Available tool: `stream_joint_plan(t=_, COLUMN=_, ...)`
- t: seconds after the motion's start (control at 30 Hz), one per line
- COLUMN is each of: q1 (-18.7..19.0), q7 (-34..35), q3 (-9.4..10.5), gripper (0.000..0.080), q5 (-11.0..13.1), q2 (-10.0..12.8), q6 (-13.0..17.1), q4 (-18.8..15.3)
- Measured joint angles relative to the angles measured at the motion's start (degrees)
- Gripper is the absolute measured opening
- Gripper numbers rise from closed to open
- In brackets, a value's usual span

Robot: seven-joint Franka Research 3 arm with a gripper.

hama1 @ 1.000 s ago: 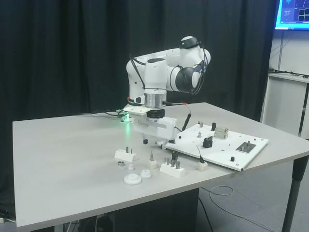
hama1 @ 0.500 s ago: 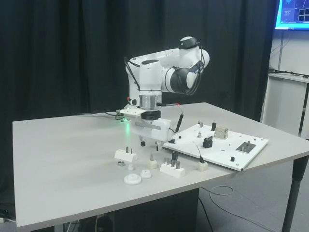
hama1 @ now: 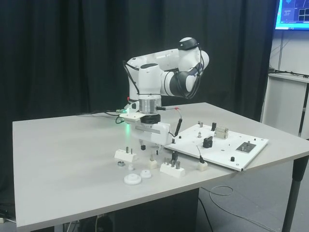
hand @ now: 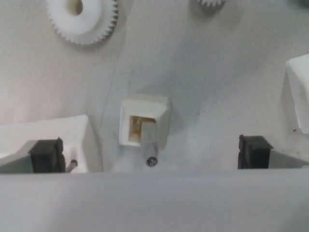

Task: Pick Ethernet.

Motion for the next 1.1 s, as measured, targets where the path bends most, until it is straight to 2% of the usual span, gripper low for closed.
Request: stream_joint_plan(t=1.1, q1=-2.1, q7=0.3, q3=2.55, gripper=0.08, q5=0.0, q2=0.2, q6=1.2, q4=2.4)
